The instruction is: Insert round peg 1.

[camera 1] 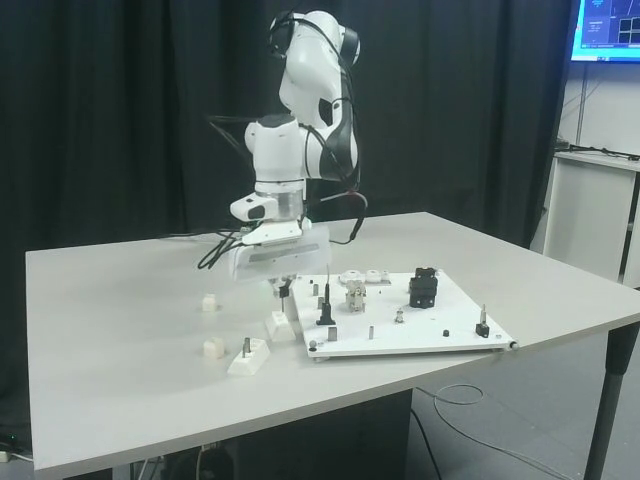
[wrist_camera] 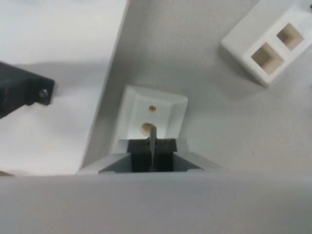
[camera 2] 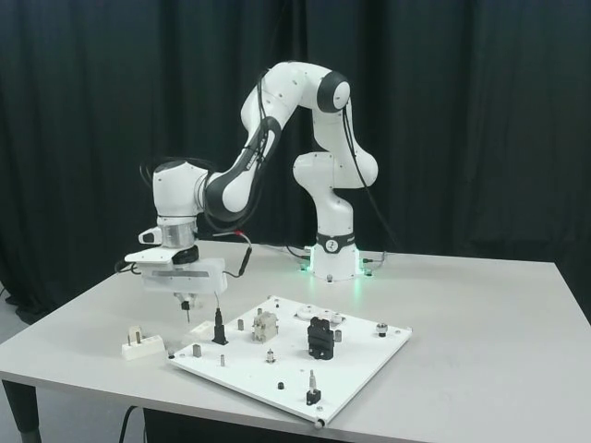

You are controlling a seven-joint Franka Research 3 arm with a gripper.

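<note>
You see the white seven-joint arm [camera 2: 277,120] reaching out from its base on the grey table [camera 1: 120,330] and bending down over the near corner of the flat white square assembly board [camera 2: 360,365], with the gripper [camera 2: 186,307] pointing straight down above the table surface just beside that board's edge. Your gripper's two fingers are closed together on a thin grey round peg [wrist_camera: 152,141], which hangs upright between them with its tip pointing down; in the second room view the peg's tip is clear of the table. In the wrist view, the peg's tip stands over a small white rectangular holder block [wrist_camera: 156,114] that has two round holes in its top face, and the tip appears close to the larger hole; whether it touches the block you cannot tell. A second white block with two square recesses [wrist_camera: 273,44] lies well apart from the first on the grey surface. In the first room view you find further small white blocks on the table near the board: one carrying an upright grey pin [camera 1: 246,358], a low round-topped one [camera 1: 212,348] beside it, and another [camera 1: 209,301] farther back. The board carries several upright parts, among them a black post on a black foot [camera 2: 219,332], a black blocky fixture [camera 2: 320,338] near its middle, and a small black-footed pin [camera 2: 313,395] near the front corner.
</note>
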